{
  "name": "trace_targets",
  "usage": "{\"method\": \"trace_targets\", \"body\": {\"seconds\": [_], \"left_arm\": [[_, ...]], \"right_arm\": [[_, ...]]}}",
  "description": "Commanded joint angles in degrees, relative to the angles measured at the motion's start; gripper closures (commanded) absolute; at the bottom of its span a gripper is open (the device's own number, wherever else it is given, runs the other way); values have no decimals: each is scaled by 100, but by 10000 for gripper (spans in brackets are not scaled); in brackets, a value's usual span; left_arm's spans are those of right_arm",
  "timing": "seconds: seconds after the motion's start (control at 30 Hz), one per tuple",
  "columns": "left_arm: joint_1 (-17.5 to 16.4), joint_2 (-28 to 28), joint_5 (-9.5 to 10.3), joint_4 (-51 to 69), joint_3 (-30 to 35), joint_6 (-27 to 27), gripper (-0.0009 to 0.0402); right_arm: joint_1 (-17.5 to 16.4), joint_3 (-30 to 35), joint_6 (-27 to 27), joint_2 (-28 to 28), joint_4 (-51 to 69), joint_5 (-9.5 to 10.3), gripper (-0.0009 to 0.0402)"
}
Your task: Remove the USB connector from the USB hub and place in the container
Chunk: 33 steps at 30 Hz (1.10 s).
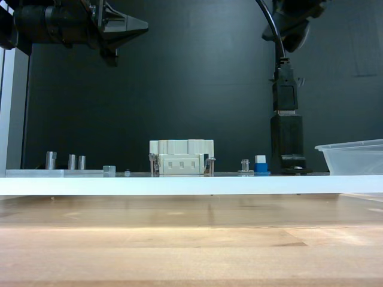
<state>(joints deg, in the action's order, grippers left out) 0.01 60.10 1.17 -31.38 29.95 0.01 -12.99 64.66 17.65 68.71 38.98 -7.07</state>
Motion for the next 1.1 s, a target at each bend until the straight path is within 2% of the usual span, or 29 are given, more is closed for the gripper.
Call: {"method": "trace_targets", "body": {"seconds": [0.03, 0.13, 0.2, 0.37, 0.47, 0.6, 0.7, 1.1], "left_arm": [[-2, 2, -2, 0, 0, 2, 392], [0, 2, -2, 0, 0, 2, 392], [0, 2, -2, 0, 0, 2, 392], [0, 2, -2, 0, 0, 2, 392], [0, 0, -2, 0, 0, 2, 392], [0, 0, -2, 0, 0, 2, 392], [0, 0, -2, 0, 0, 2, 392], [0, 0, -2, 0, 0, 2, 392]], "right_arm": [[-245, 118, 345, 98, 310, -105, 385], [-474, 232, 645, 212, 522, -122, 373], [-605, 282, 844, 282, 595, -245, 364], [-907, 422, 1207, 501, 796, -391, 345], [-1097, 516, 1355, 654, 798, -393, 339], [-1268, 721, 1482, 909, 964, -402, 339], [-1368, 920, 1495, 1128, 1220, -551, 338], [-1729, 1390, 1495, 1832, 1244, -503, 338]]}}
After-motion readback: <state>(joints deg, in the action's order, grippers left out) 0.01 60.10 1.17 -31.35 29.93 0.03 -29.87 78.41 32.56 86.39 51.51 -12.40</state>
